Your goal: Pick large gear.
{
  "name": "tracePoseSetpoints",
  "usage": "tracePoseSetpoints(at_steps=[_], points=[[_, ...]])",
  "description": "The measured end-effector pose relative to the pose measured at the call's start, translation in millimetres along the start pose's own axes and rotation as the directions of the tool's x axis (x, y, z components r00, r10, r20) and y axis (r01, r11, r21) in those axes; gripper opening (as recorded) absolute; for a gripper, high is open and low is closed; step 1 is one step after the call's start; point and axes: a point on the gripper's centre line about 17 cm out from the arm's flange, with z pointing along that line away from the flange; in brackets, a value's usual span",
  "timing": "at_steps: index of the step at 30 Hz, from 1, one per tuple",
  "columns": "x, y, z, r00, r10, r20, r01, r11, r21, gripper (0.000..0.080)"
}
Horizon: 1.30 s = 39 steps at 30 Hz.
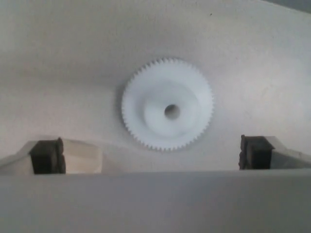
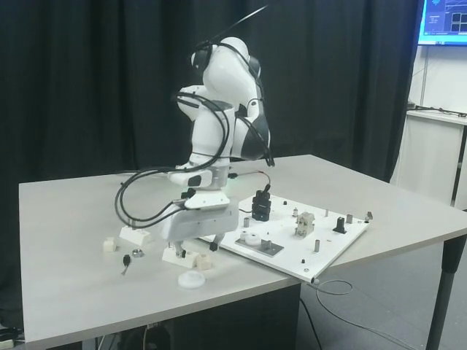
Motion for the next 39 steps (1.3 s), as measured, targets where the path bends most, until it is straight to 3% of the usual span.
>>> tracePoseSetpoints(at_steps=[8, 18, 25, 39], points=[[-1.1, -0.7, 20.7, 1.0, 0.02, 0.012, -0.021, 0.999, 0.03, 0.08], [-4.3, 3.9, 41.8, 0.999, 0.022, 0.026, -0.023, 0.999, 0.03, 0.08], [-7.0, 8.6, 47.5, 0.999, 0.028, 0.032, -0.029, 0.999, 0.033, 0.08], [-7.4, 6.5, 54.5, 0.998, 0.045, 0.037, -0.048, 0.997, 0.066, 0.08]])
